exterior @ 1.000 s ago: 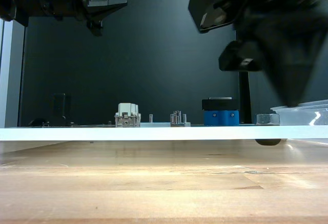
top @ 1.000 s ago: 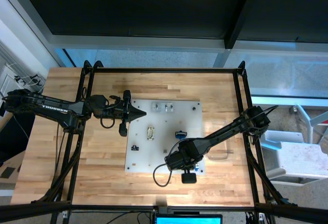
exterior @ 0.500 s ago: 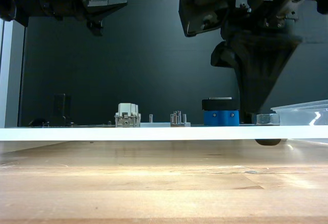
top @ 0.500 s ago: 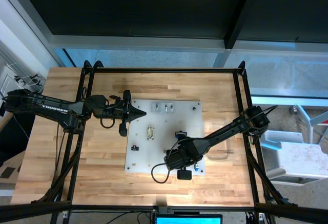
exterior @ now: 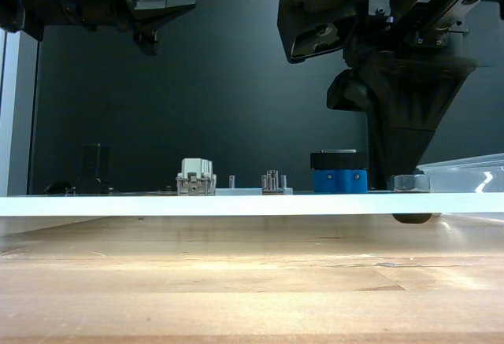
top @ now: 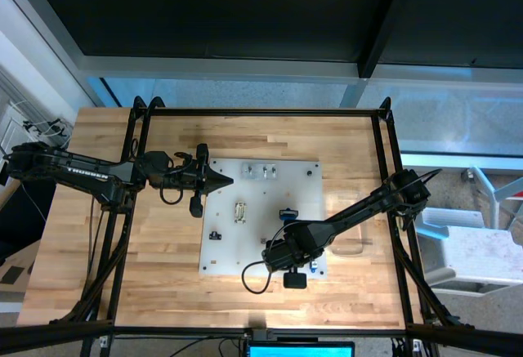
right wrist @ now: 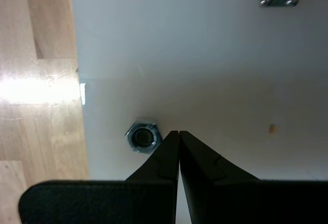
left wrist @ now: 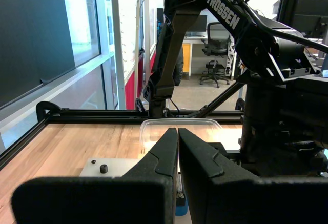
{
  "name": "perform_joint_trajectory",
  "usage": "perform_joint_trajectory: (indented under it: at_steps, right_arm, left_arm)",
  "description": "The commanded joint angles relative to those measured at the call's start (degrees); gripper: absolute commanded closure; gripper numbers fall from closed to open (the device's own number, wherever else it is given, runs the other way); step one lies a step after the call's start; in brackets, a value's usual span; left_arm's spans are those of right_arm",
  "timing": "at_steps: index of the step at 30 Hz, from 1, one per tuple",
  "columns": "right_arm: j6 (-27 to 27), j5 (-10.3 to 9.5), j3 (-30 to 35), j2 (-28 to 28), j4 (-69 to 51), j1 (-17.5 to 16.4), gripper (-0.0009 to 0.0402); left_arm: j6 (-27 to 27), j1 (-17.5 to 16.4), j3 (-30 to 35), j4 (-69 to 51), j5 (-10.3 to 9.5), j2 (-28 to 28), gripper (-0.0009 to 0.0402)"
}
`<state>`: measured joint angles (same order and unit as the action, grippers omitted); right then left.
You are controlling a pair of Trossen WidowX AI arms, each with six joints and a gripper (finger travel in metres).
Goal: Pick the M12 fastener and fasten on the M12 threads
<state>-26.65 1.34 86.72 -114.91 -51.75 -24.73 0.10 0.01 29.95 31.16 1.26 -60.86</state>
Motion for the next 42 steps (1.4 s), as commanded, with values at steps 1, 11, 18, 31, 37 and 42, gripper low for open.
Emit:
perform_joint_trajectory:
  at_steps: [1,11,18,31,37,42]
  right_arm:
    - [0.11,-0.11,-0.04,-0.07,0.00,-0.02,0.0393]
    - [2.29,-18.86,0.00,0.52,-2.60,-0.02,0.0393]
    - [1.53,-12.55,0.00,0.85,-2.54,-0.02,0.0393]
    - [-0.15,-2.54,-0.02,0.04,-1.09,-0.02,0.0393]
    - [-0.15,-2.34,-0.02,-0.37,0.02,-0.04,0.0393]
    - [0.15,-4.35,-0.02,-0.37,0.13,-0.04,0.0393]
  left_arm:
    - [0.00,0.00,0.00,0.02,0.00,0.00,0.0393]
    - [0.00,-0.02,0.00,0.02,0.00,0.00,0.0393]
    - [0.00,0.00,0.00,0.02,0.00,0.00,0.0393]
    - [0.00,0.00,0.00,0.02,0.00,0.00,0.0393]
    - [0.00,0.00,0.00,0.02,0.00,0.00,0.0393]
    - [0.00,-0.02,0.00,0.02,0.00,0.00,0.0393]
